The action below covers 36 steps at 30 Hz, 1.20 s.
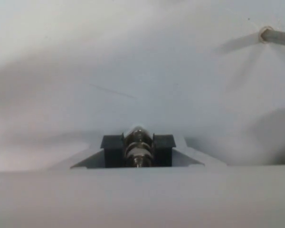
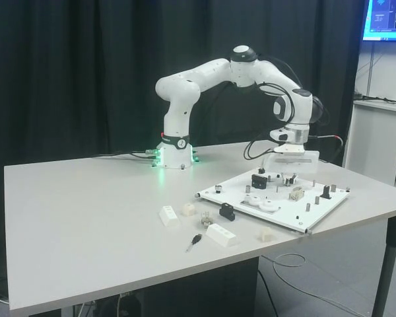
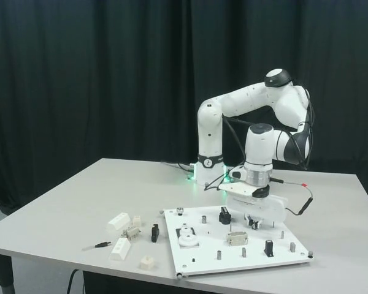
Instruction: Remove BNC.
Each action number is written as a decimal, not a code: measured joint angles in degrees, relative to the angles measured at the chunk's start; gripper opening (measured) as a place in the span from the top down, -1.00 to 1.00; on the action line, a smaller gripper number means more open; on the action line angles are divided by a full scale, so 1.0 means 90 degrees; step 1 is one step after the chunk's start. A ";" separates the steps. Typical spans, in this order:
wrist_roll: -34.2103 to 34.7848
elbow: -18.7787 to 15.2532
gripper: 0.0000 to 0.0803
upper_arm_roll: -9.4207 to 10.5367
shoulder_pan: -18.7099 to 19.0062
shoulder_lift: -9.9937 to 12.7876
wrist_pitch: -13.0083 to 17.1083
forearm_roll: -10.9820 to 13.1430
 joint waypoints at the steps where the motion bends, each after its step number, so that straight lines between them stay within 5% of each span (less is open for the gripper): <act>1: -0.0074 0.0006 0.69 -0.0001 -0.0007 0.0000 -0.0012 0.0000; 36: -0.3556 0.0026 0.69 -0.0006 0.0005 0.0000 -0.0035 -0.0015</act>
